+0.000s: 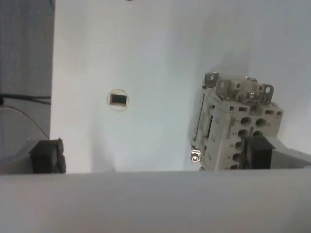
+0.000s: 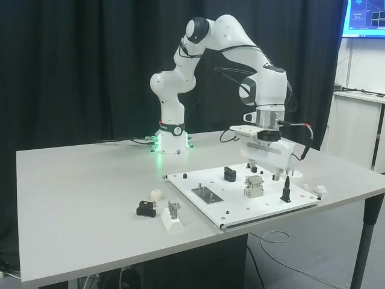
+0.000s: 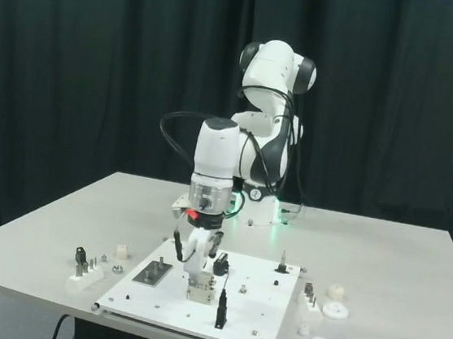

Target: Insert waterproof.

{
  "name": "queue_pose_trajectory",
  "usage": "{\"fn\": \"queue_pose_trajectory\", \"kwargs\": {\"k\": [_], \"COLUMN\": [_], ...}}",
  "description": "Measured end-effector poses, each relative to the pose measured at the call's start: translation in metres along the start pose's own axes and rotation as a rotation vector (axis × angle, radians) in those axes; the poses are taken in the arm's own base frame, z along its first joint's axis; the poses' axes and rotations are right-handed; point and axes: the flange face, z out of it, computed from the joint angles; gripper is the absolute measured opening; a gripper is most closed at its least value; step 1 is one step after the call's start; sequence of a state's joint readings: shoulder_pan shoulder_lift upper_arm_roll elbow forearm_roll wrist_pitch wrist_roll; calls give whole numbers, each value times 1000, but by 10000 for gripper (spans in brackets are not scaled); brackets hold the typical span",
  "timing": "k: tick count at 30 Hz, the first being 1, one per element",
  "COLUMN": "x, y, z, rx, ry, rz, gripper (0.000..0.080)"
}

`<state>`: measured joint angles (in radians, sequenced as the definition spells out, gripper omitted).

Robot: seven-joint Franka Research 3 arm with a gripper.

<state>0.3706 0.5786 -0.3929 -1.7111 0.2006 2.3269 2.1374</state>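
Observation:
The waterproof connector (image 1: 238, 127) is a whitish multi-pin block with metal clips. It stands upright on the white board (image 2: 201, 180), towards its right half (image 2: 254, 186), and shows in the second room view (image 3: 201, 288) too. My gripper (image 1: 151, 154) hangs a little above the board, open wide and holding nothing. One black fingertip pad (image 1: 257, 151) overlaps the connector's lower edge in the wrist view; the other pad (image 1: 46, 156) is far off to the side. From the room, the gripper (image 2: 266, 171) hovers just over and behind the connector. A small dark slot (image 1: 118, 99) is sunk into the board.
On the board: a grey metal plate (image 2: 207, 194), a black upright plug (image 2: 286, 191) and a small black part (image 2: 228, 174). Beside the board lie a black piece (image 2: 145, 209), a white cube (image 2: 156, 194) and a white holder with pins (image 2: 172, 218). White gears (image 3: 333, 310) sit right of the board.

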Motion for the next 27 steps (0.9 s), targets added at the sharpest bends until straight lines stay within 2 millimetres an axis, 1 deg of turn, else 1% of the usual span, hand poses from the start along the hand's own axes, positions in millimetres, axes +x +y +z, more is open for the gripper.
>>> {"fn": "queue_pose_trajectory", "kwargs": {"k": [15,27], "x": [-7,-7], "y": [-1,-1], "z": [14,15], "rx": [-8,-15], "ry": [11,18], "rz": [-2,-2], "gripper": [800,800]}}
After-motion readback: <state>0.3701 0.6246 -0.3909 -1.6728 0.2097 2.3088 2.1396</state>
